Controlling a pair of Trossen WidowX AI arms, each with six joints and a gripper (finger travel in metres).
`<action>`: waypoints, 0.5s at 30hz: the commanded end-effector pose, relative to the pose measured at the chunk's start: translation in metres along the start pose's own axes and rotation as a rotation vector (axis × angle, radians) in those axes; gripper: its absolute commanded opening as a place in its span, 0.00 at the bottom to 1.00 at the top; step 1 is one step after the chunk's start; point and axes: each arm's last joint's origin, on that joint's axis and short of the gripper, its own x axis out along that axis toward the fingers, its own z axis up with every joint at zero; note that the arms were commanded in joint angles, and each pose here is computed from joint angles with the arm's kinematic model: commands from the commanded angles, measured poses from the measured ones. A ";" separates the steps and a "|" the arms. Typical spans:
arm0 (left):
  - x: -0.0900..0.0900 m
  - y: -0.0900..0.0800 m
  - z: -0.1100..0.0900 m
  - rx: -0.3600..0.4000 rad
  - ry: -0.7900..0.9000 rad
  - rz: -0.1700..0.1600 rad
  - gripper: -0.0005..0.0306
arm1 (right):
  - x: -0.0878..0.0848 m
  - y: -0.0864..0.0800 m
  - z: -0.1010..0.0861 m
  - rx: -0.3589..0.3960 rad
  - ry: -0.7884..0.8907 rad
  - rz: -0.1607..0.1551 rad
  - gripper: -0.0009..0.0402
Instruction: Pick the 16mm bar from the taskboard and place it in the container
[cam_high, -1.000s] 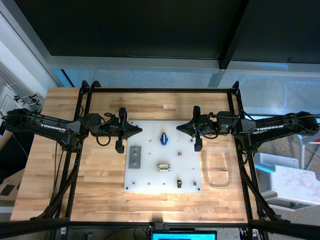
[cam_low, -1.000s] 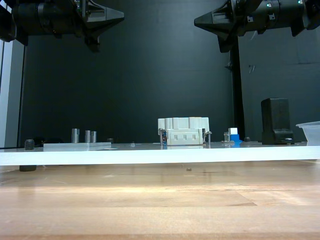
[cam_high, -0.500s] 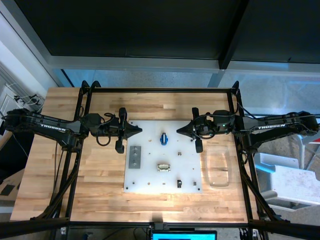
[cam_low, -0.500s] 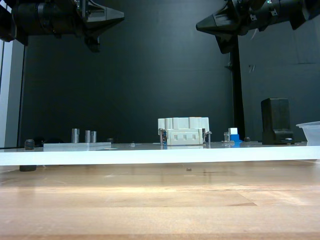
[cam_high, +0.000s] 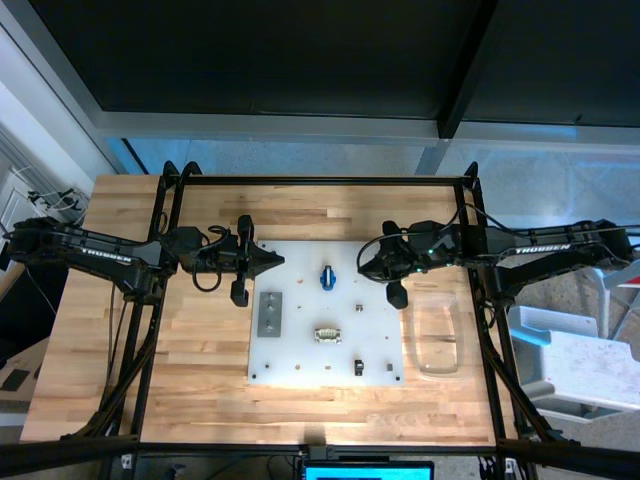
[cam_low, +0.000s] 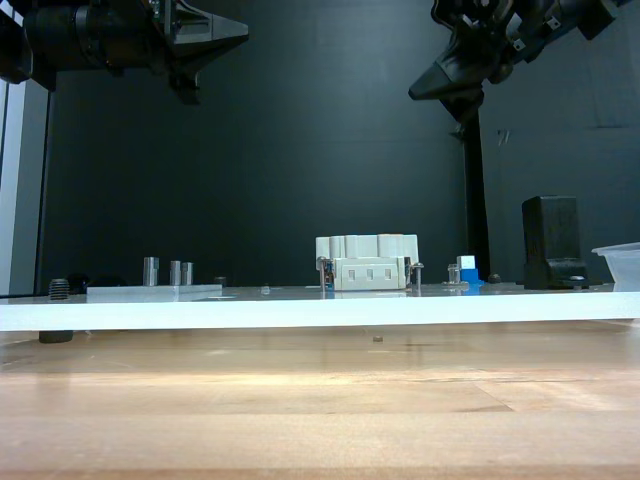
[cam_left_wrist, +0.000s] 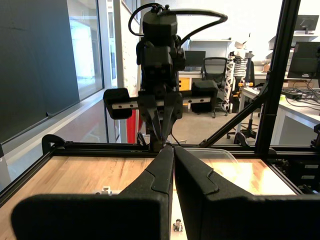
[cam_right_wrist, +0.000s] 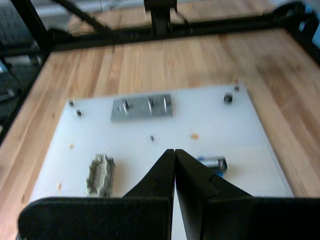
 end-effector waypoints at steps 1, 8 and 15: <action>0.000 0.000 0.000 0.000 0.000 0.000 0.02 | 0.003 0.000 0.003 0.009 0.081 -0.011 0.02; 0.000 0.000 0.000 0.000 0.000 0.000 0.02 | 0.006 0.002 0.010 0.026 0.259 -0.044 0.02; 0.000 0.000 0.000 0.000 0.000 0.000 0.02 | 0.011 0.002 0.009 0.031 0.398 -0.067 0.02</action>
